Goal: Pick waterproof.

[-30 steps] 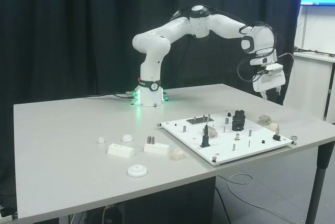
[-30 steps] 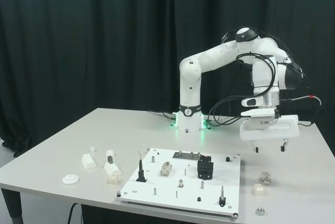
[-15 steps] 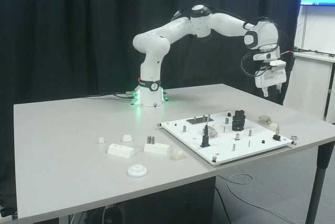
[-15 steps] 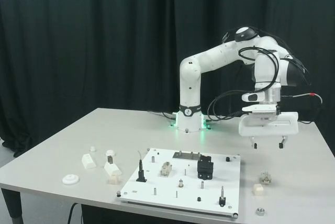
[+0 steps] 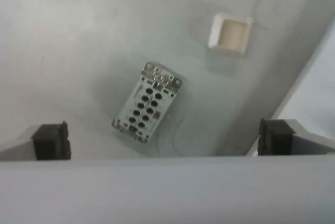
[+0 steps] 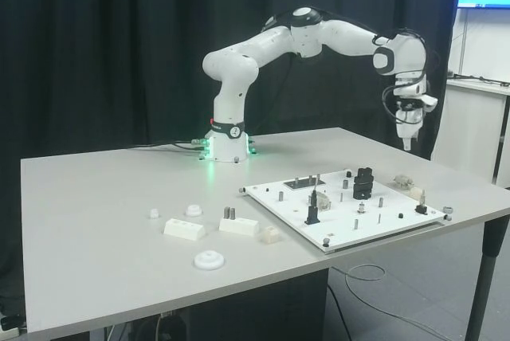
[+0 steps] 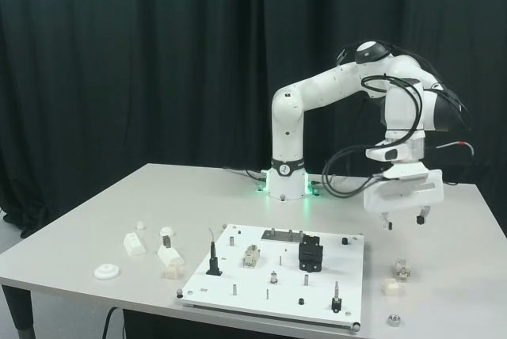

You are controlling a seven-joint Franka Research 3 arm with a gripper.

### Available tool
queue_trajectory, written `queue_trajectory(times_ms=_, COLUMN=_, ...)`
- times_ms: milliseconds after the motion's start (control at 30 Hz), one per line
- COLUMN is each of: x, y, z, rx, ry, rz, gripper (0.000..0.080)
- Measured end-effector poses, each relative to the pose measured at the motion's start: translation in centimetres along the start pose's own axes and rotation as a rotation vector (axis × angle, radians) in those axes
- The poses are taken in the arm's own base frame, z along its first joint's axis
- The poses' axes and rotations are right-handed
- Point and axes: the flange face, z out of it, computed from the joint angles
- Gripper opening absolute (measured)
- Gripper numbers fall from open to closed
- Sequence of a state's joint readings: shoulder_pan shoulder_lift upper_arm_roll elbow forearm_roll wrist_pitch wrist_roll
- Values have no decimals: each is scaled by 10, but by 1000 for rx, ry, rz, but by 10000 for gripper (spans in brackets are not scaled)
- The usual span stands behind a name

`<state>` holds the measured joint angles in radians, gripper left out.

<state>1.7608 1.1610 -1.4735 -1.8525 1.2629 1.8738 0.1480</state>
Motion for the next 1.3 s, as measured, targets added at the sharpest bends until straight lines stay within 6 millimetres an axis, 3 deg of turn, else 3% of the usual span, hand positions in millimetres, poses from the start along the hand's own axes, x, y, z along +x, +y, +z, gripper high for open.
queue_trajectory(times_ms=533, x=-9, y=-9, z=24, rx=-3, ry=-29, rz=-457, gripper=800)
queue_trajectory(times_ms=800, x=-7, y=-14, z=38, rx=-4, ry=-38, rz=-791, gripper=800)
queue_trajectory(times_ms=1300, x=1, y=-9, z=59, rx=-34, ry=-86, rz=-973, gripper=800)
